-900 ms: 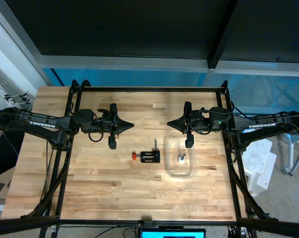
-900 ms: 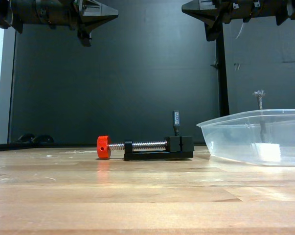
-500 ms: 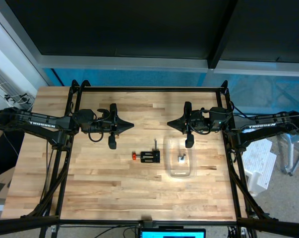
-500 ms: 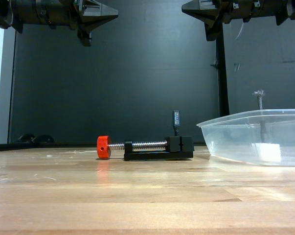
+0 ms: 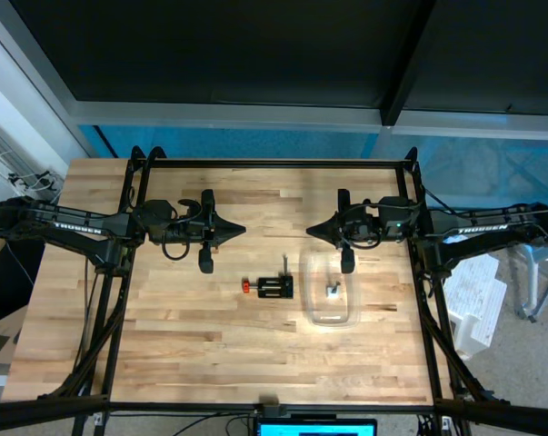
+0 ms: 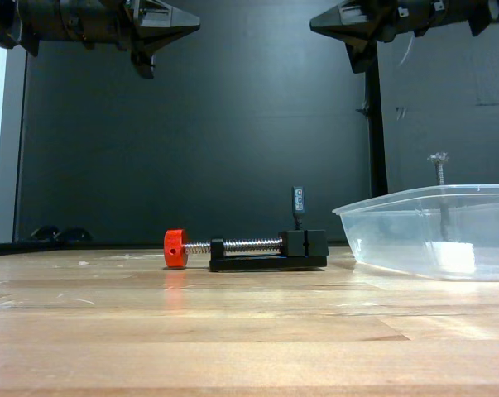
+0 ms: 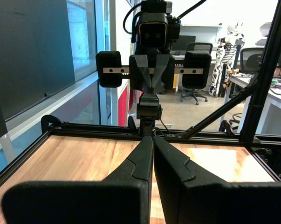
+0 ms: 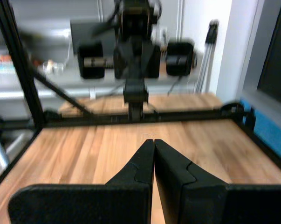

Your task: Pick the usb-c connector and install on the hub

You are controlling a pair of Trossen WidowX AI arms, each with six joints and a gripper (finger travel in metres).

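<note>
hub [image 5: 274,287]: on the surface [image 5: 192,336], knob at its left end
connector [image 5: 331,291]: in the tray [image 5: 346,318], right of hub
left pincer [image 5: 243,230]: fingers pressed together, high, behind-left of hub
right pincer [image 5: 309,228]: fingers pressed together, high, behind-right of hub

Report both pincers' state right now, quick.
Left pincer: shut, holding nothing, raised over the table's left side.
Right pincer: shut, holding nothing, raised by the clear tray's far end.

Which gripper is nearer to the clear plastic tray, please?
Right. The right gripper hovers near the tray, at its far edge; the left gripper hangs farther left, beyond the hub.
</note>
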